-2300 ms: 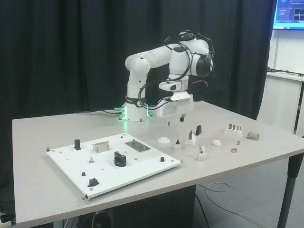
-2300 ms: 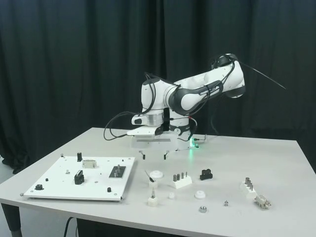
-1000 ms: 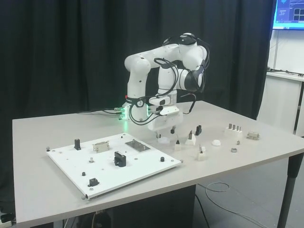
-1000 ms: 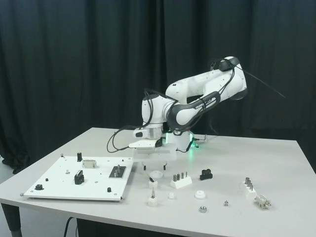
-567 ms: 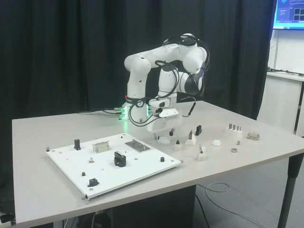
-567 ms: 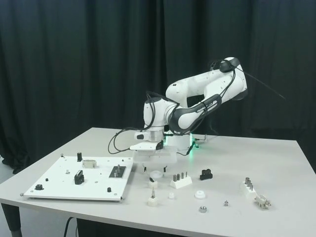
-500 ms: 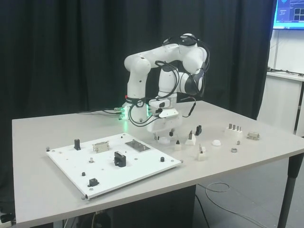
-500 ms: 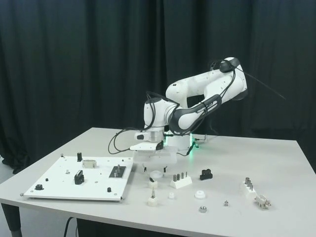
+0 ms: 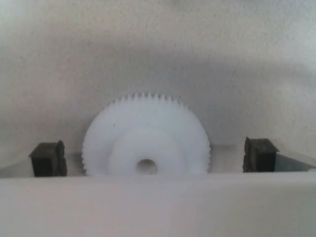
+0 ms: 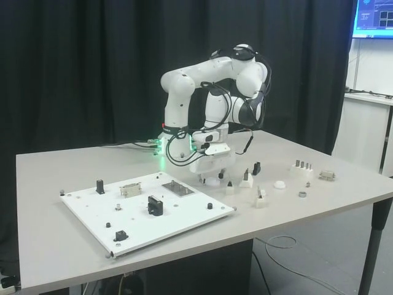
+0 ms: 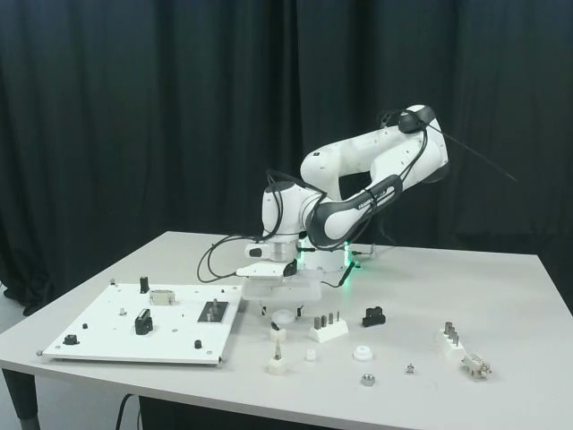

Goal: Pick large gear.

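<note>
One grey table point(image 10: 55, 178), one white arm point(image 10: 184, 86) bolted at its far side, folded forward and low over the parts. Assembly board point(image 10: 144, 206), white, lies flat on the table beside the work spot, black fixtures on it. Loose small parts sit scattered past the arm: a white block with pegs point(image 11: 328, 328), a black clip point(image 11: 374, 315), a small white gear point(image 11: 363, 353).

Gripper point(image 9: 153, 157) down at table level, fingers spread wide. Wrist view: two black fingertips point(image 9: 48, 159), one either side of the large gear point(image 9: 146, 140), clear gaps on both sides, no contact.

Large gear: white, toothed, lying flat on the table just beside the board's near corner, directly under the hand, centred between the fingertips.

Progress, as judged: approach and descent look done, alignment good. Left to do: close on the gear's rim, then lift. Nothing gripped yet. Risk: thin flat rim, so the pads may need to sit low to catch it.
</note>
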{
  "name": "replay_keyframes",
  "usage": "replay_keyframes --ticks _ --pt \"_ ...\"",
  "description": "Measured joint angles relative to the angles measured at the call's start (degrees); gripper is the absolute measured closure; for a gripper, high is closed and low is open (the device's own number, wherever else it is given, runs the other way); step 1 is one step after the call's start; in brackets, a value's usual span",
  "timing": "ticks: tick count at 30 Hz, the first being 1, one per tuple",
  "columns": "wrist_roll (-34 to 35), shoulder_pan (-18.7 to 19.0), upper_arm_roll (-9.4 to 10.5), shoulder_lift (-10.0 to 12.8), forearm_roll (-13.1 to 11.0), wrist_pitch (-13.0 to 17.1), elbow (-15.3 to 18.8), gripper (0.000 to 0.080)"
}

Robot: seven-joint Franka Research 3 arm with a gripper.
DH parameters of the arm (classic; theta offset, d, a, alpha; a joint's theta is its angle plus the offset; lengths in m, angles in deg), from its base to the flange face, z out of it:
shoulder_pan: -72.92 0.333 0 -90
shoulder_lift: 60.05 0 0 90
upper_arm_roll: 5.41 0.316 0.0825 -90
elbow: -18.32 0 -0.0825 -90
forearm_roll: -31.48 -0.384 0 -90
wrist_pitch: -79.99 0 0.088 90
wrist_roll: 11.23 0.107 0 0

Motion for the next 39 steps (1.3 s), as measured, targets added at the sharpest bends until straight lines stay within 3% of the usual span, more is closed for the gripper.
replay_keyframes --ticks 22,24,27,39 --pt "2.3 -1.2 1.71 0.0 -0.7 -0.7 0.1 0.0003" --pt "2.6 -1.4 1.66 0.0 -0.9 -0.9 0.1 0.0207" --pt "2.7 -1.6 1.54 0.0 -0.9 -1.3 0.0 0.0207" --pt "3.2 -1.6 -2.01 0.0 0.4 -3.4 -0.4 0.0205"
